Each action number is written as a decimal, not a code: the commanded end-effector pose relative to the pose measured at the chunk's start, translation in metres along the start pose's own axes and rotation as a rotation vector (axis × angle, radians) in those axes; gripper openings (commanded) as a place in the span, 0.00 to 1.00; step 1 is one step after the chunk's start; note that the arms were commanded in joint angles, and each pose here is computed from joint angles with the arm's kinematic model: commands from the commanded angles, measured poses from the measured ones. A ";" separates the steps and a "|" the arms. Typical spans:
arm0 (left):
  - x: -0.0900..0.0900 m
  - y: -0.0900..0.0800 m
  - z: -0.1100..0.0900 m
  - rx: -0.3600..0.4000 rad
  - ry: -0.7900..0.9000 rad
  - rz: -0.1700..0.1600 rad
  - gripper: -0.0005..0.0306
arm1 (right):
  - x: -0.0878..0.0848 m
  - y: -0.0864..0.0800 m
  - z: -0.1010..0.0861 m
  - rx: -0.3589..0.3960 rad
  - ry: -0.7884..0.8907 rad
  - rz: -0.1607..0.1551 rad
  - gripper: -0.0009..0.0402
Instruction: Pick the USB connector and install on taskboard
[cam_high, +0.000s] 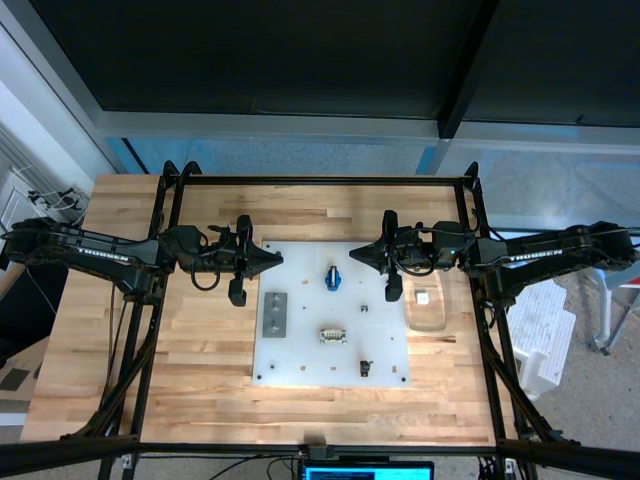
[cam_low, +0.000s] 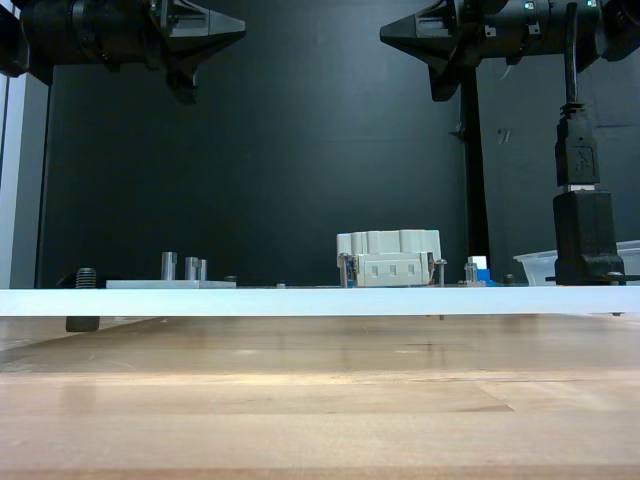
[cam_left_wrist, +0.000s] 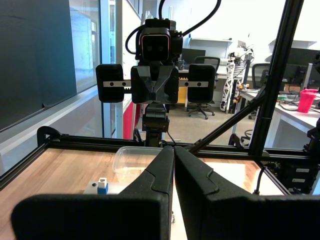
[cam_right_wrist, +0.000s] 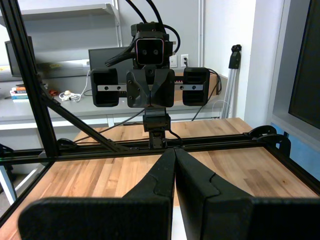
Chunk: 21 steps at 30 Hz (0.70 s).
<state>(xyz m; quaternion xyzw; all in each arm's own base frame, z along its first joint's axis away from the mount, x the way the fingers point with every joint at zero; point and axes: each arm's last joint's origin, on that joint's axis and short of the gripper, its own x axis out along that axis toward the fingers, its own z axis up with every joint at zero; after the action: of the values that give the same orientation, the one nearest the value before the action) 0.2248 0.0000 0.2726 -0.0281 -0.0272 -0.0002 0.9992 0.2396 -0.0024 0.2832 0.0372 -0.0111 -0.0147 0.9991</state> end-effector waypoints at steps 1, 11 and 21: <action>0.000 0.000 0.000 0.000 0.000 0.000 0.02 | 0.000 0.000 0.000 0.005 0.000 -0.001 0.02; 0.000 0.000 0.000 0.000 0.000 0.000 0.02 | 0.000 0.001 0.000 0.007 0.000 0.020 0.02; 0.000 0.000 0.000 0.000 0.000 0.000 0.02 | 0.000 0.001 0.000 0.007 0.001 0.026 0.02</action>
<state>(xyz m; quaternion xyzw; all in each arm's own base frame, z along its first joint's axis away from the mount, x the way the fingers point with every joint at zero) 0.2248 0.0000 0.2726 -0.0283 -0.0272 -0.0004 0.9992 0.2396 -0.0016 0.2835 0.0407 -0.0111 -0.0020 0.9991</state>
